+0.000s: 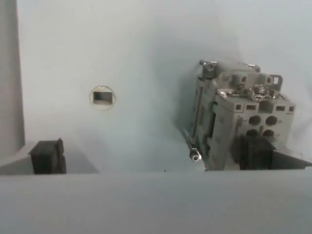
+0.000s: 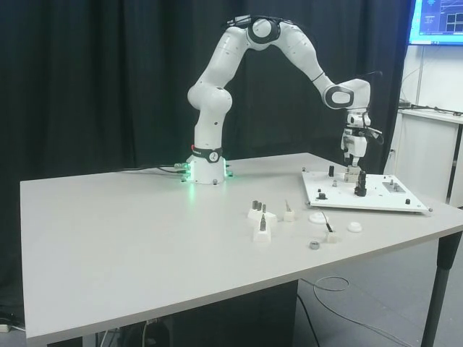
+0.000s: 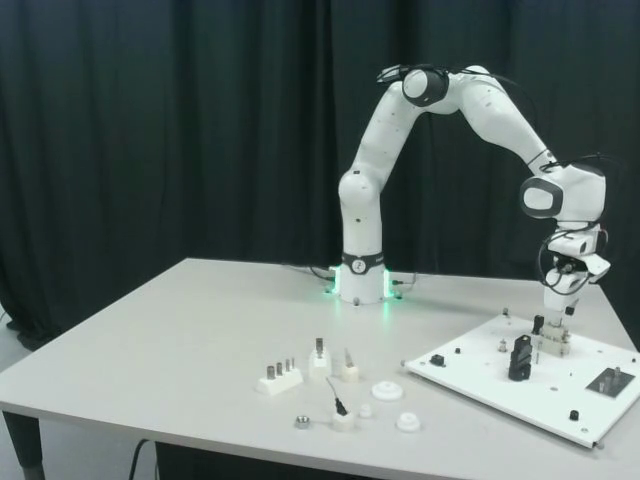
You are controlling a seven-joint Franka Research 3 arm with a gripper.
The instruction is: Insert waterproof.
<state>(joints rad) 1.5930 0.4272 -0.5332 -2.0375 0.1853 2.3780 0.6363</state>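
One pincer (image 1: 151, 156) is hovering wide open, gripping nothing; the waterproof connector (image 1: 241, 122) is sitting at its 3 o'clock fingertip, risking collision during descent.

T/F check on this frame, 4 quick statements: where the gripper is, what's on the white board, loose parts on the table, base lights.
1. The gripper is above the white board. True.
2. The gripper hangs over the loose parts near the table's front edge. False: those small white holders sit apart from the arm, untouched.
3. The grey connector stands on the board, beneath the gripper. True.
4. The arm's base is dark. False: green lights glow at the base.
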